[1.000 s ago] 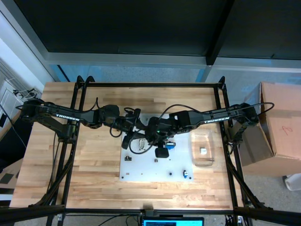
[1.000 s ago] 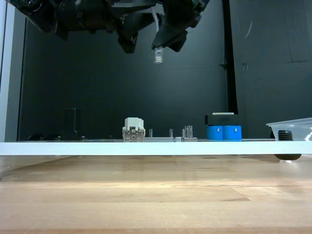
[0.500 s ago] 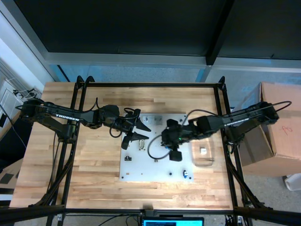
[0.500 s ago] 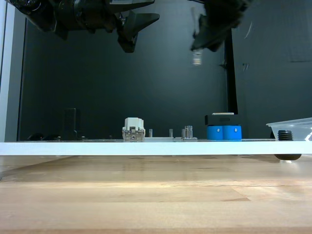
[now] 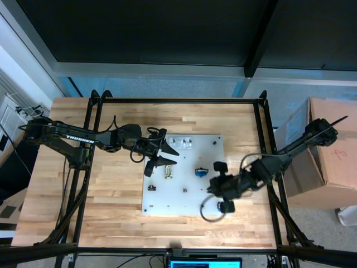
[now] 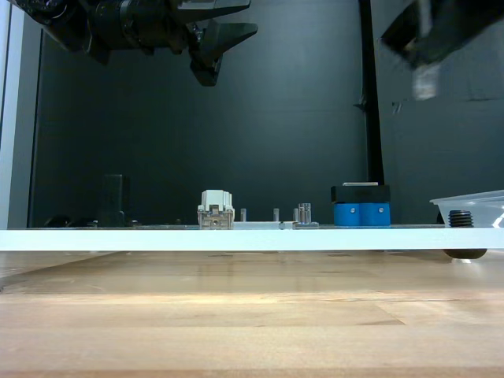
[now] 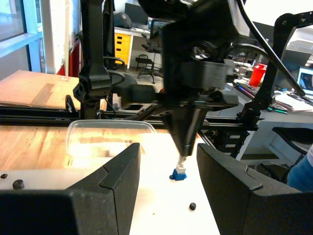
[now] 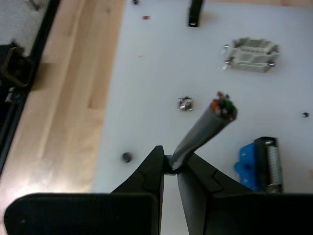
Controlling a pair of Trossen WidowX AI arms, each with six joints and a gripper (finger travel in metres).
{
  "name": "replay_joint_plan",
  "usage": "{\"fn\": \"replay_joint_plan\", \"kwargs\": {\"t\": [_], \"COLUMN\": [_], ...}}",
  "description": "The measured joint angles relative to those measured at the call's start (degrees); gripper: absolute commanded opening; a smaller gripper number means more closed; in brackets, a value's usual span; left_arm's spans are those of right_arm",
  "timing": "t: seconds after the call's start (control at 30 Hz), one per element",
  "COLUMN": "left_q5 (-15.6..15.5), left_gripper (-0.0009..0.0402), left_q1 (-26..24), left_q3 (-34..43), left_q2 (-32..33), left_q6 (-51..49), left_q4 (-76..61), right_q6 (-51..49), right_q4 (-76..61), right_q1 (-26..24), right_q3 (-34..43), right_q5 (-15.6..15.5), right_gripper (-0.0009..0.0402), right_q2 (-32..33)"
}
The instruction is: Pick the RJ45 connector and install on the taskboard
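The pick is done; the install is not. The right gripper (image 8: 170,165) hangs over the near right part of the white taskboard (image 5: 167,201), its fingers clenched on the grey cable (image 8: 200,132) just behind the plug. The cable's cut end, with coloured wires showing, sticks up free past the fingers. The RJ45 connector (image 6: 426,79) hangs from the fingertips pointing down. In the low view it is well above the board and touches nothing on it.

In the left wrist view the plug sits just over a small blue block (image 7: 178,176) on the board. That may be its socket, but from this angle I cannot tell whether the two are truly lined up or only overlap in the line of sight.

The left gripper (image 5: 167,156) hovers high over the far left part of the board, near the grey multi-pin housing (image 5: 168,170). Its fingers (image 7: 117,181) are spread wide and hold nothing.

As I judge it, three steps are left: place the plug squarely over its port, bring it down, and press it fully home.
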Motion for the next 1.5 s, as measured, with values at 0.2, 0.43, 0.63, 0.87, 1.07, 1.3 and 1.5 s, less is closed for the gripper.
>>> {"fn": "replay_joint_plan", "kwargs": {"t": [0.2, 0.43, 0.63, 0.87, 1.07, 1.3, 1.5], "left_q5": [0.0, 0.0, 0.0, 0.0, 0.0, 0.0, 0.0], "left_gripper": [0.0157, 0.0157, 0.0156, 0.0156, 0.0157, 0.0156, 0.0156], "left_q1": [0.0, 0.0, 0.0, 0.0, 0.0, 0.0, 0.0], "left_q3": [0.0, 0.0, 0.0, 0.0, 0.0, 0.0, 0.0], "left_q2": [0.0, 0.0, 0.0, 0.0, 0.0, 0.0, 0.0], "left_q6": [0.0, 0.0, 0.0, 0.0, 0.0, 0.0, 0.0], "left_q4": [0.0, 0.0, 0.0, 0.0, -0.1, -0.1, -0.1], "right_q6": [5.1, 8.2, 9.2, 10.4, 11.2, 11.3, 11.6], "right_q4": [-0.1, 0.7, -0.3, -0.3, 0.3, 0.7, 1.5], "right_q1": [4.5, 8.1, 10.5, 12.0, 12.9, 13.3, 14.1], "right_q3": [-1.3, -3.7, -4.1, -5.6, -6.9, -7.3, -7.6], "right_q5": [1.7, 3.7, 4.8, 5.0, 5.0, 5.8, 6.5], "right_gripper": [0.0000, 0.0000, 0.0000, 0.0000, 0.0000, 0.0000, 0.0000], "right_q2": [0.0, 0.1, 0.3, 0.3, 0.3, 0.4, 1.3]}}
